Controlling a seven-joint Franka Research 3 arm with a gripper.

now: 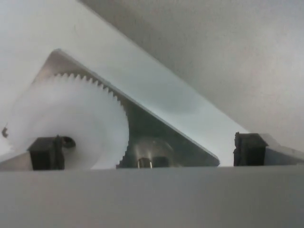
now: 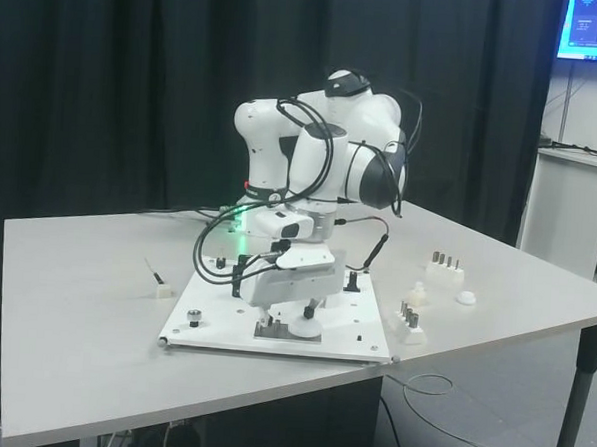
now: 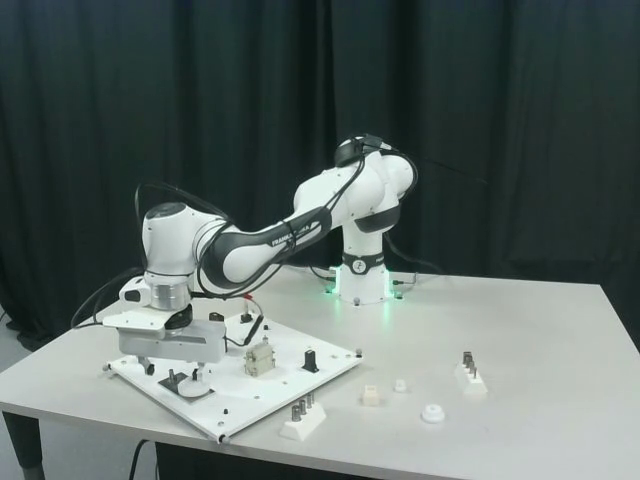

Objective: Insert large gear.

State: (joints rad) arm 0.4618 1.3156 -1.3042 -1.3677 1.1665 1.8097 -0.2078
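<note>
The large white gear lies flat by a grey metal plate on the white assembly board. A short metal peg stands just beside the gear's toothed edge. My gripper hangs low over this spot and is open wide. One black fingertip sits in front of the gear near its centre hole, and the other fingertip stands far off to the side. Nothing is between them. In the room views the gear shows under my gripper.
The board also carries black posts and a small block. Off the board stand peg holders and small white parts. A little white piece lies at the board's other side.
</note>
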